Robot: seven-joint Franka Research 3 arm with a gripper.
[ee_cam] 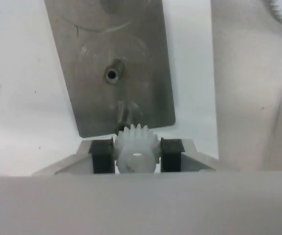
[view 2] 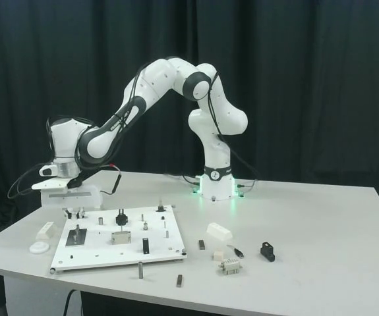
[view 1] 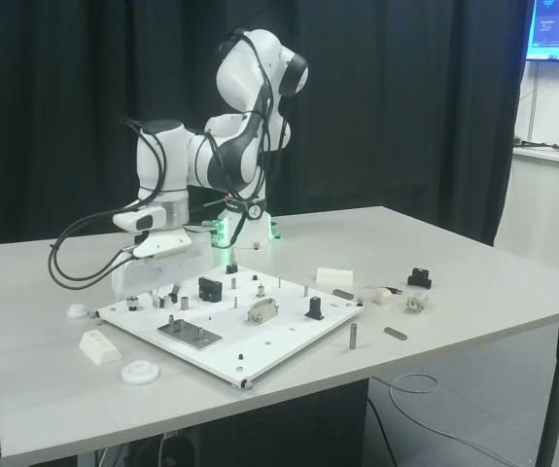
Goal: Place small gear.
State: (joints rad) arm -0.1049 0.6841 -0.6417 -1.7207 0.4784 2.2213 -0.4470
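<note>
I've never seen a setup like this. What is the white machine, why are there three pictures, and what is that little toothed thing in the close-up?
The white machine is a robot arm bolted onto a grey table. Two pictures come from cameras standing in the room, each seeing the arm from a different side. The close-up comes from a camera on the arm's wrist, looking down past its pincer. The pincer's two black fingers are shut on a small gear, a white toothed wheel. Just below it lies a grey metal plate with a hole. That plate sits on a white board carrying pegs and small fittings. Loose parts lie around the board, including a larger white gear.
</note>
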